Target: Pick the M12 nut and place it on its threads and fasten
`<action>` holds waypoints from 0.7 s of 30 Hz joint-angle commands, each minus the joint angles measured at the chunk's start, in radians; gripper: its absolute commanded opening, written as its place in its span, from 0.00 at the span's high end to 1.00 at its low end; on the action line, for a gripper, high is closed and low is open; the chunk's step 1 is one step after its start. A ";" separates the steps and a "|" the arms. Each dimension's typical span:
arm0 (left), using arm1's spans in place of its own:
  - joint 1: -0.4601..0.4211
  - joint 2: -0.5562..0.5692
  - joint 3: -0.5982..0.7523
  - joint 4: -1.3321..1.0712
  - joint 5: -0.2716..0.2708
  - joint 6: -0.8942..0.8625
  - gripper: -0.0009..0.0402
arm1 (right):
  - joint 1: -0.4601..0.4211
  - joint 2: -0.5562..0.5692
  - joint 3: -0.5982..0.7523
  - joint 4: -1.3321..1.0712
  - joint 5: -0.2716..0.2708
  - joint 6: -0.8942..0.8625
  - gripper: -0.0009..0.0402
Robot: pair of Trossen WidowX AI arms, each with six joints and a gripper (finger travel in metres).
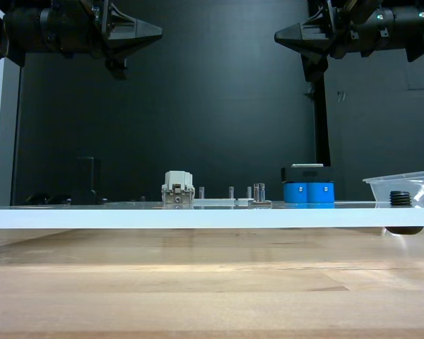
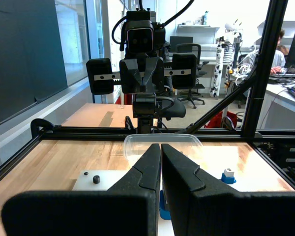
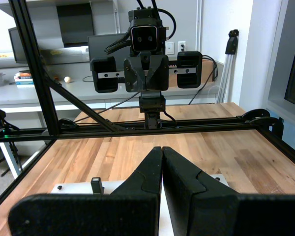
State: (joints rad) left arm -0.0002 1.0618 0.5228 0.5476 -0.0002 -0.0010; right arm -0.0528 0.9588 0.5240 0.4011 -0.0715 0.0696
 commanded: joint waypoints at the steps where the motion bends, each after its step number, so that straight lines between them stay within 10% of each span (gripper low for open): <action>1: 0.000 0.000 0.000 0.000 0.000 0.000 0.98 | 0.000 0.000 0.000 0.001 0.000 0.000 0.98; 21: 0.000 0.000 0.000 0.000 0.000 0.000 0.98 | 0.001 -0.005 0.005 -0.027 -0.002 0.001 0.98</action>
State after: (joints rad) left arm -0.0002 1.0618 0.5228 0.5472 -0.0002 -0.0010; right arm -0.0525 0.9581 0.5240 0.3988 -0.0719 0.0731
